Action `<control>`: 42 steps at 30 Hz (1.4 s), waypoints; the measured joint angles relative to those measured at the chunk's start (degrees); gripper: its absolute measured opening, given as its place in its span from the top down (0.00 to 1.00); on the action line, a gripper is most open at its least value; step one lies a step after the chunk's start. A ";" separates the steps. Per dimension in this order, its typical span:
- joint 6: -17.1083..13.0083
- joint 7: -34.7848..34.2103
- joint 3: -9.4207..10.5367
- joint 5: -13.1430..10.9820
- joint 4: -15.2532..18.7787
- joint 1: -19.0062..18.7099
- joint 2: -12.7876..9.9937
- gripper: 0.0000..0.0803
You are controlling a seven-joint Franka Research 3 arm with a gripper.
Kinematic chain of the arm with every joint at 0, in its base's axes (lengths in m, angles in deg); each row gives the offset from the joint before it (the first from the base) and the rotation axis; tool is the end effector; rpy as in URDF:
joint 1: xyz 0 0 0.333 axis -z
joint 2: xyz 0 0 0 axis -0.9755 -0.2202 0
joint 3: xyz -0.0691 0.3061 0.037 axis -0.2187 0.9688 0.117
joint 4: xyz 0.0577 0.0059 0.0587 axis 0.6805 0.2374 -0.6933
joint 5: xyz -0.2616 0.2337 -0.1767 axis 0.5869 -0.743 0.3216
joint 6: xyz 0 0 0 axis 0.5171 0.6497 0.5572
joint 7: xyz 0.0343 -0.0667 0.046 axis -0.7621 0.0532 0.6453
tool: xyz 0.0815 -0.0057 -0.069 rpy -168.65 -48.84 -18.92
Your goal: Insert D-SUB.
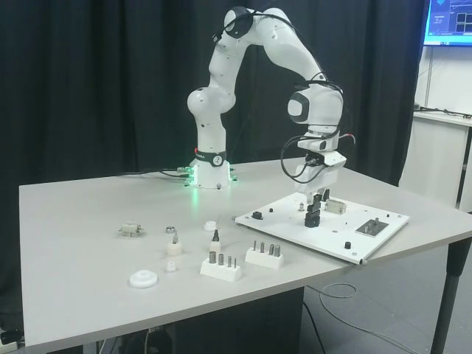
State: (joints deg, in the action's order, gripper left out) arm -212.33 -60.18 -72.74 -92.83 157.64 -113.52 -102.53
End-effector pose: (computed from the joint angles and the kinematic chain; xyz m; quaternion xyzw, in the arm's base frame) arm 0.5681 0.0818 0.2692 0.9826 -0.1846 0.0086 0.0213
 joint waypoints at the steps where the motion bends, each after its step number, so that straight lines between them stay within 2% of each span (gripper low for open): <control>1: -0.07 -0.01 0.00 0.00 0.01 0.06 -0.01 0.52; 21: -0.39 -1.50 0.02 -1.19 0.17 1.04 0.04 0.52; 42: -0.19 -1.40 0.93 -1.21 0.27 1.03 0.29 0.52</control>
